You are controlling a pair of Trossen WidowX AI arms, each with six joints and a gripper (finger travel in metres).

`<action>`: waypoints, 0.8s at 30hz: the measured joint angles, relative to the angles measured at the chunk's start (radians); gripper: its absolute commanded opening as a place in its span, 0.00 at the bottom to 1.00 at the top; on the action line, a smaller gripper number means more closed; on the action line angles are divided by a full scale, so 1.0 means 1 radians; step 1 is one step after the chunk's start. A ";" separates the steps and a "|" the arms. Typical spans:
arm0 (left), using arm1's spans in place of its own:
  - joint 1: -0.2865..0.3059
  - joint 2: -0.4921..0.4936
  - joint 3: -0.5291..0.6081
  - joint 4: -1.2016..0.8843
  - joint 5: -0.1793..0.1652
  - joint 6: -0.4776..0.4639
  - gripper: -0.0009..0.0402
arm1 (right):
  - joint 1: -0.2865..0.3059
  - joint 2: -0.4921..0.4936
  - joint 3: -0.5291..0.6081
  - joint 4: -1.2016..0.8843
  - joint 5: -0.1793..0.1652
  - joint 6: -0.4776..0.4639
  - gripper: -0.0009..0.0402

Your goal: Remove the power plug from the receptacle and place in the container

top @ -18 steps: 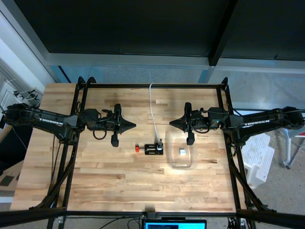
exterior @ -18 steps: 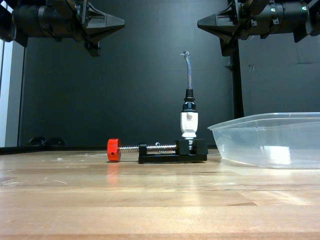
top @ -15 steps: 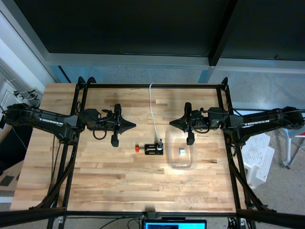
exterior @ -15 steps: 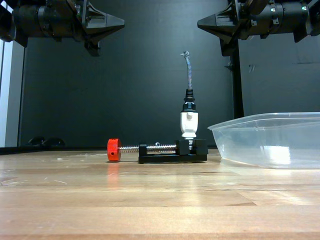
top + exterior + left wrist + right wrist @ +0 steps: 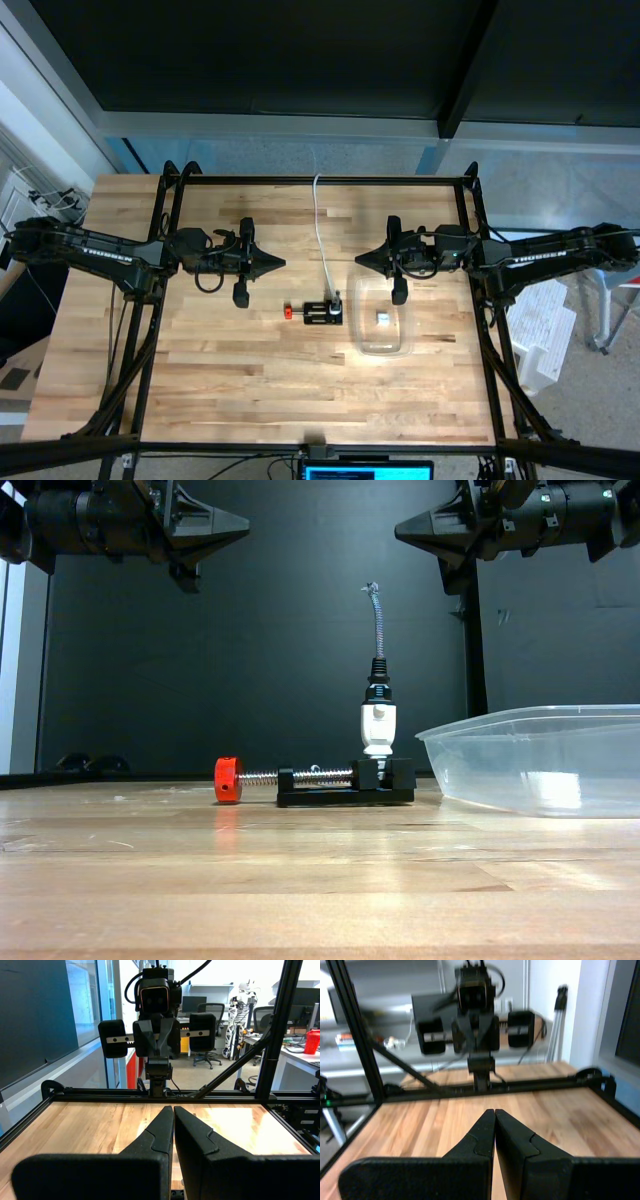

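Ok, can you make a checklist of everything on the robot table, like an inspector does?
Surface: wooden table, plain planks.
Job's things: power plug upright in white receptacle, held by black clamp; container beside it, plug not inside.
Clutter: small white-grey cube in the container.
Grippers: left gripper shut, raised left of the clamp; right gripper shut, raised near the container.
Cables: white cable from plug to far edge.
Surroundings: black frame around table; screen at near edge.
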 measured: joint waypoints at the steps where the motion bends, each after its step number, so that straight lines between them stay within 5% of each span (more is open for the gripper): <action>1: 0.000 0.000 0.000 0.000 0.000 0.000 0.02 | 0.001 0.000 0.012 -0.036 0.000 0.000 0.02; 13: 0.000 0.000 0.000 0.000 0.000 0.000 0.02 | 0.041 0.024 0.237 -0.647 -0.005 0.004 0.02; 24: 0.000 0.000 0.000 0.000 0.000 0.000 0.02 | 0.101 0.187 0.442 -0.976 0.005 -0.002 0.02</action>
